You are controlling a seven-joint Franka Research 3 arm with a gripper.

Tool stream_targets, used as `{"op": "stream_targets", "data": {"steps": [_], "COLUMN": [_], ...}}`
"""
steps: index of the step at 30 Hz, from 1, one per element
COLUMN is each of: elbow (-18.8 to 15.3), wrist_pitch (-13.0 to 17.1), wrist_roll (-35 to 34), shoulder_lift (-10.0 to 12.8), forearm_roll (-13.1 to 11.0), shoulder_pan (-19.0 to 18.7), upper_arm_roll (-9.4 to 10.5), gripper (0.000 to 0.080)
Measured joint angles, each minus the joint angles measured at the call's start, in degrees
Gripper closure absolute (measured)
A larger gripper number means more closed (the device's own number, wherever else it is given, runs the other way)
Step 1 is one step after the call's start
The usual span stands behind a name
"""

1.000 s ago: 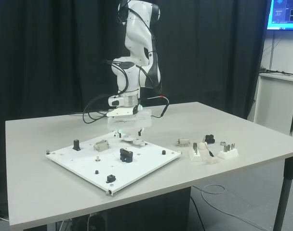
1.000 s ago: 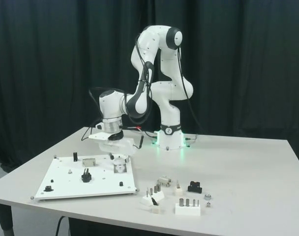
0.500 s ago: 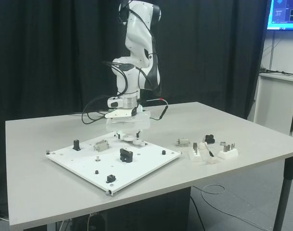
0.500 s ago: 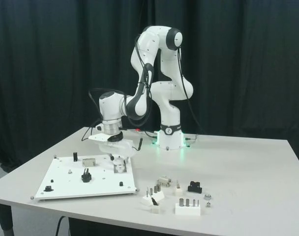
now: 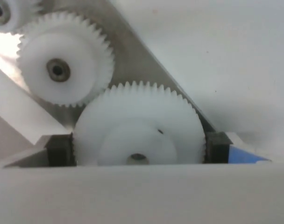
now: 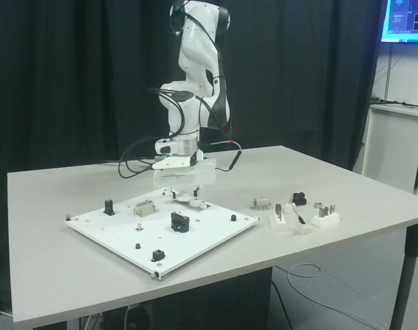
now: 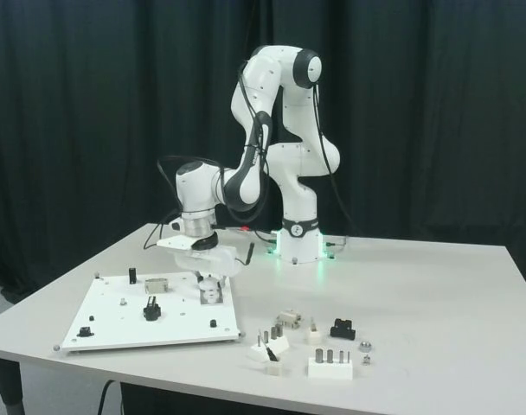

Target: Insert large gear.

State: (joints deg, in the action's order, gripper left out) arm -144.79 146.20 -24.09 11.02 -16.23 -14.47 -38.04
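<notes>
While the white arm hangs low over the far edge of the flat white assembly board (image 6: 195, 237), your jaws (image 5: 138, 151) are clenched on the large white toothed plastic gear (image 5: 139, 123), one black pad (image 5: 59, 150) pressed against its rim on each side. You can see in the wrist view that the gear sits over the grey metal plate (image 5: 132, 58) on that board, its teeth right up against those of the medium white gear (image 5: 65, 58) already on its shaft; a smaller white gear (image 5: 4, 11) shows just beyond that one. The hole in the large gear's hub is visible, but you cannot tell from here whether the shaft has entered it.

Judge the risks before you press on. If the teeth land crest on crest instead of meshing, pushing down would jam the gear or tip it in your grip. If the bore is slightly off the shaft, the gear may cock and bind. If you let go before it is fully seated, it could rest crooked on the shaft or slip off onto the board. The loose fixtures near the right edge of the grey worktop (image 7: 436, 294) are well apart and pose no trouble.
</notes>
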Motion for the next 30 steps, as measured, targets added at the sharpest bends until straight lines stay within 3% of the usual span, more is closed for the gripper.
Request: {"op": "stream_targets", "data": {"steps": [30], "elbow": [0.0], "wrist_pitch": [0.2], "wrist_roll": [17.4], "shoulder_lift": [0.2], "forearm_roll": [0.0], "shoulder_pan": [-0.1], "upper_arm_roll": [-0.02], "gripper": [0.0206]}}
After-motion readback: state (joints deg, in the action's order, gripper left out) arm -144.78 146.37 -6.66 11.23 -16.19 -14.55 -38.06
